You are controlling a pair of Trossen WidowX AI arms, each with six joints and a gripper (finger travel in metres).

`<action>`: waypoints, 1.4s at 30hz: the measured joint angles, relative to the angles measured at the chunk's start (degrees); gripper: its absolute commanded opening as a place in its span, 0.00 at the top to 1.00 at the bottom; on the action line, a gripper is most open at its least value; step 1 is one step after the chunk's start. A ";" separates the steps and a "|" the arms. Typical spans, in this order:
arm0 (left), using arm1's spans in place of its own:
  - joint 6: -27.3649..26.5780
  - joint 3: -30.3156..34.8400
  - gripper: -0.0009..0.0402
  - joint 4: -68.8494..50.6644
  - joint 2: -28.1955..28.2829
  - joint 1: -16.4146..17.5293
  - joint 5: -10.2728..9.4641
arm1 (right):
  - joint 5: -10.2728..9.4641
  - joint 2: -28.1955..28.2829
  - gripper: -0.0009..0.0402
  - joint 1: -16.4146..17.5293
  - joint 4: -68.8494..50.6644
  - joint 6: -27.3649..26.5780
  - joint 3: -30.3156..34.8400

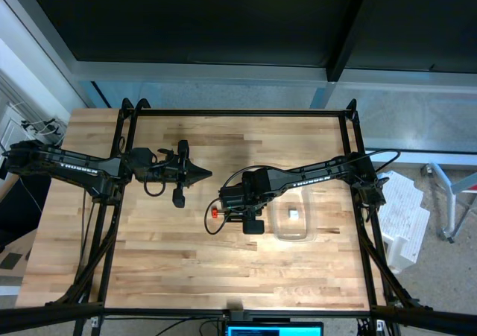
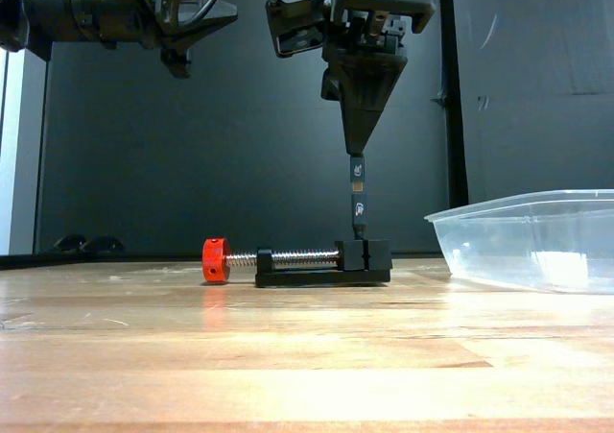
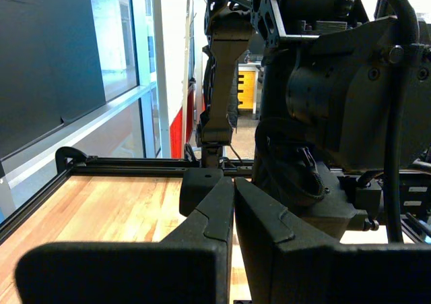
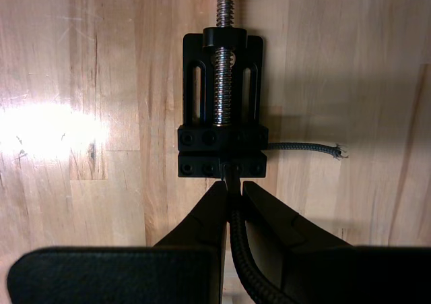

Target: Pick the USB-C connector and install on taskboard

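Right gripper [image 4: 231,186] is pinching your slim dark USB-C connector [image 2: 357,195] upright on the black rectangular taskboard [image 2: 307,278], while the closed left gripper [image 3: 234,183] is hovering well apart, both arms lettered TROSSEN.

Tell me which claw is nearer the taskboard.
Right. The right claw hangs directly above the taskboard, pinching a dark cable that runs down into it. The left claw, shut, sits high and off to the left, well apart.

The black, red-knobbed taskboard [image 2: 326,277] lies flat; the USB-C connector [image 2: 357,198] apparently stands upright in it.
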 measured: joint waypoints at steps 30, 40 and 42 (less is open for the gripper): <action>0.00 -0.02 0.98 0.00 0.00 0.00 0.00 | -0.39 -0.09 0.98 0.00 1.38 -0.83 -1.27; 0.00 0.00 0.98 0.00 0.00 0.00 -0.02 | -0.55 -0.17 0.98 0.00 1.51 -1.88 -1.77; 0.02 0.00 0.98 0.00 0.00 0.00 0.00 | -0.63 -0.17 0.98 0.00 1.51 -2.32 -1.79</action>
